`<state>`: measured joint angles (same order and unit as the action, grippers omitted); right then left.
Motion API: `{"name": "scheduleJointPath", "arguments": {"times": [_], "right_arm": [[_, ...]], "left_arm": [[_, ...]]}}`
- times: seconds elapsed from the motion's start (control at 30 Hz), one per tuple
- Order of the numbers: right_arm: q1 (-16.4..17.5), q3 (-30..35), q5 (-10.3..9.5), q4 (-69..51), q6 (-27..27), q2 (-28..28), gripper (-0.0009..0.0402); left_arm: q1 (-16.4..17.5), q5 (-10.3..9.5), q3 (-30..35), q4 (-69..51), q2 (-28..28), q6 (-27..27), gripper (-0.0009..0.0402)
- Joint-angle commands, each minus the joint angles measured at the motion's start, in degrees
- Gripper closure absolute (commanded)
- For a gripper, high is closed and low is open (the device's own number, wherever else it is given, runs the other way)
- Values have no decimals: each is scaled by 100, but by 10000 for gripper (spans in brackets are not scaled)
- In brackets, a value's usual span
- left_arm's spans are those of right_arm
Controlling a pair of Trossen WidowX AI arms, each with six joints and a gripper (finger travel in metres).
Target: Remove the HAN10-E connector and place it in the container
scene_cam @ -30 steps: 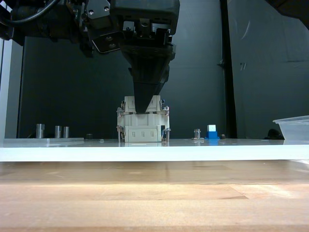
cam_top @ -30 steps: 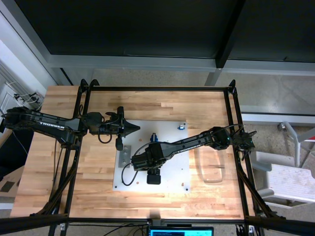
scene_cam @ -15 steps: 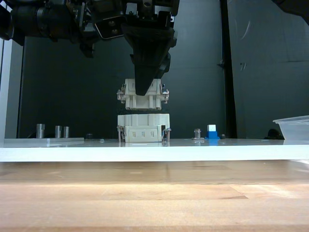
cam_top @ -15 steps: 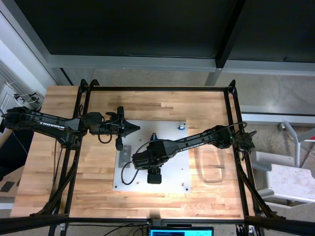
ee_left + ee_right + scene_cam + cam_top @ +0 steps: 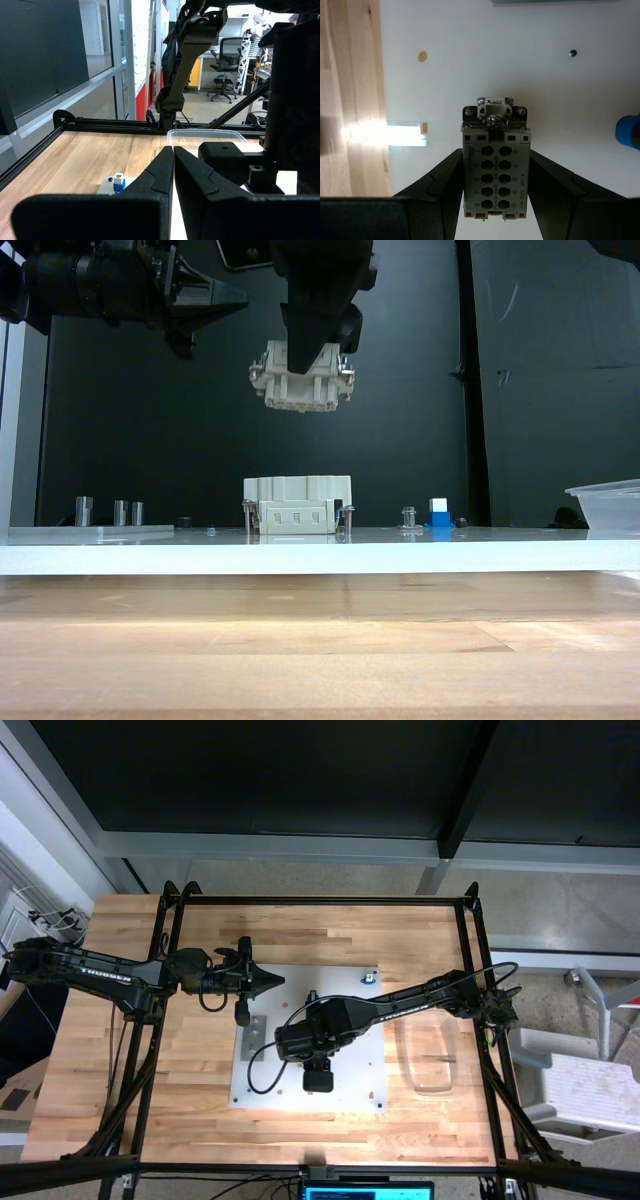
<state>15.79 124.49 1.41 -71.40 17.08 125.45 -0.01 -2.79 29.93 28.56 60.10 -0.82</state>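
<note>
You have the HAN10-E connector (image 5: 302,385) pinched in the right gripper (image 5: 300,365), hanging in the air straight above the beige base housing (image 5: 297,505) on the white board (image 5: 262,1085), with open space between the two. Treat it as a stiff moulded block, probably light, that won't give under the fingers. Its smooth plastic flanks could slide or twist if the squeeze slackens, and the socket face and corner screws are not places to press. The hold looks right in the right wrist view: the two fingers (image 5: 447,175) clamp the long sides, leaving the socket rows bare between them. The right arm reaches in from 3 o'clock, stretched low across the board, with its wrist bent so the claw points straight down. The container (image 5: 428,1060) sits on the table at about 3 o'clock from the connector, just off the board's edge, so your carry is likely a level sideways sweep, keeping height over the small blue part (image 5: 438,512). The left gripper (image 5: 268,981) is at roughly 10 o'clock from the connector, held level and pointing toward 3 o'clock, its fingers (image 5: 160,170) pressed together on nothing.
</note>
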Motion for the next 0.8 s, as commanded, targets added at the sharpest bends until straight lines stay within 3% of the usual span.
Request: {"name": "scheduleJointPath", "arguments": {"times": [0.03,0.8], "right_arm": [[24,-168,7,-2,15,-131,315],[306,-3823,55,1130,221,-2673,315]], "left_arm": [[2,2,2,0,0,2,393],[2,2,2,0,2,2,393]]}}
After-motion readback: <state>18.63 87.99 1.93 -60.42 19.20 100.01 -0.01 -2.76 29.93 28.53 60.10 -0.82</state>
